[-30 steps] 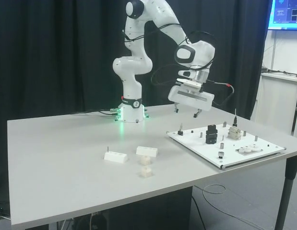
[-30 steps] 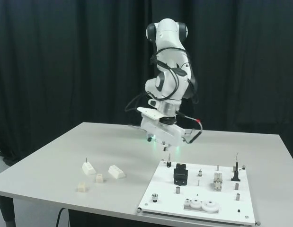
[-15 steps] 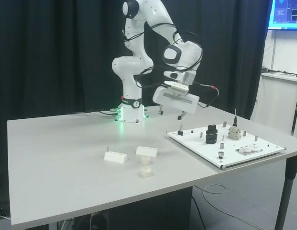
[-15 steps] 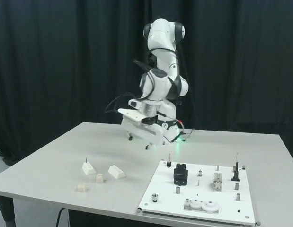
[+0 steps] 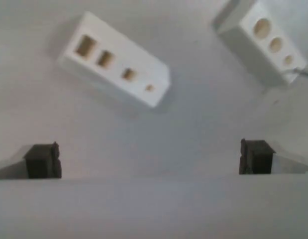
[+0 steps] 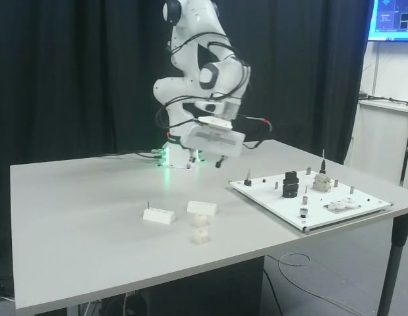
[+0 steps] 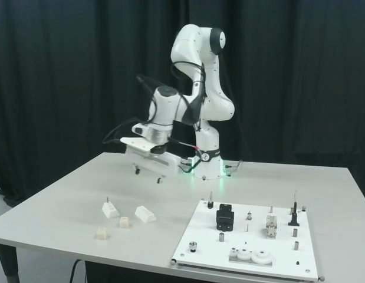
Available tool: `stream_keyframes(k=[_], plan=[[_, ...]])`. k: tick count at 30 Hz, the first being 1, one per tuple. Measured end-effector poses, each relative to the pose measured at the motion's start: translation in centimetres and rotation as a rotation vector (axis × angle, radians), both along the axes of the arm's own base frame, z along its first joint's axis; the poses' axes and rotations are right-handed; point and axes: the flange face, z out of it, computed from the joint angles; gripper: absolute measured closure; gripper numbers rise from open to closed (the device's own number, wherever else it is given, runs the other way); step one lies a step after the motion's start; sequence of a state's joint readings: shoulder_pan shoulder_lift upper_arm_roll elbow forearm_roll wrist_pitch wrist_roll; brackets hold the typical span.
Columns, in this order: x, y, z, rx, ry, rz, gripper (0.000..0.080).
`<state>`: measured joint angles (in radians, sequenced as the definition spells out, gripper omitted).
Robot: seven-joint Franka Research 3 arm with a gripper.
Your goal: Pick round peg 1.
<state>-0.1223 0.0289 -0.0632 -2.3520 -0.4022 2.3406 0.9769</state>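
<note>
The grey worktop (image 6: pixel 72 197) carries the round-hole block (image 6: pixel 159 215). The gripper (image 7: pixel 147 175) hangs well above this block and off to one side, with its fingers spread wide and empty. I take round peg 1 to be the thin pin (image 6: pixel 147 205) standing at this block's end. Being so slim, it could bend, or the block could tip, if the descent lands off-centre.

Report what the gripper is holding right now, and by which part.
Nothing is held. The gripper hangs open above the table, fingertips wide apart with only bare surface between them; the two white holder blocks lie below, untouched.
</note>
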Motion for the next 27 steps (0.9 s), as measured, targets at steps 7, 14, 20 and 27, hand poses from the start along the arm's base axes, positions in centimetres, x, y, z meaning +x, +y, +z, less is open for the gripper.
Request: stream_keyframes(k=[7,14,20,27], plan=[[-0.9,-5.2,-0.6,0.016,0.010,0.140,0.0003],[-1.7,-10.0,-1.4,0.020,-0.007,0.248,0.0003],[-2.3,-13.4,-2.3,0.021,-0.042,0.294,0.0003],[-2.5,-16.5,-3.3,0.044,-0.066,0.315,0.0003]])
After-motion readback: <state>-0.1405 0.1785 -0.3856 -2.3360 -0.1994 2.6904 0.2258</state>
